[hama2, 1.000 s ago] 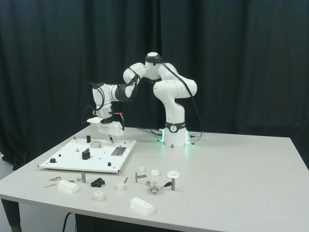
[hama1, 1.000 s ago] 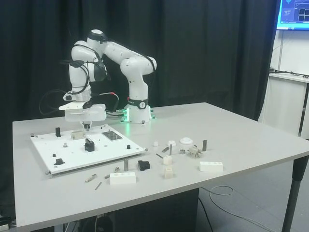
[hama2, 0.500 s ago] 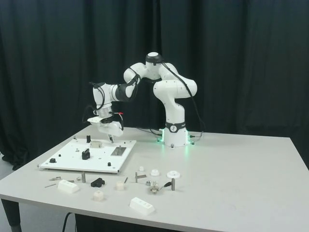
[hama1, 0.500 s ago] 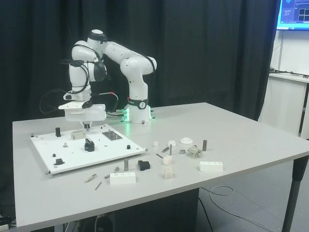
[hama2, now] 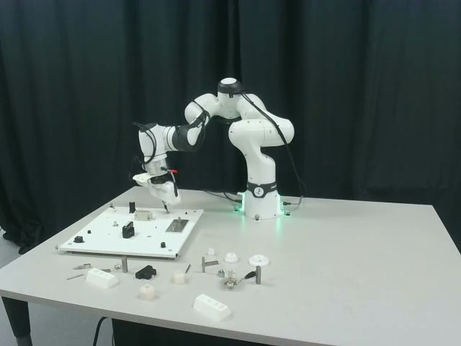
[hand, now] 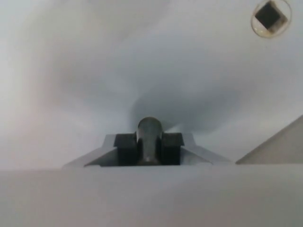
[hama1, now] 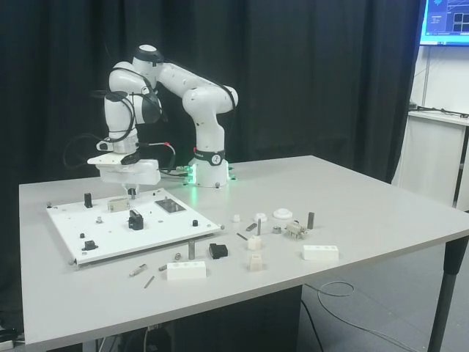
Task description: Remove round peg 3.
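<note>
A dark grey round peg stands upright between my black finger pads, and my gripper is shut on it. In the room views the gripper hangs just above the far part of the white board, close to a small white block. The peg is too small to make out in the room views. Whether its lower end still touches the board is hidden.
A square socket shows in the board beyond the peg. Black parts stand on the board. Loose pegs, white blocks, gears and a black connector lie on the grey table in front of the board.
The hand has shifted slightly up and away from the arm's base over the board, turning a little at the wrist, with the fingers staying over the same far area.
</note>
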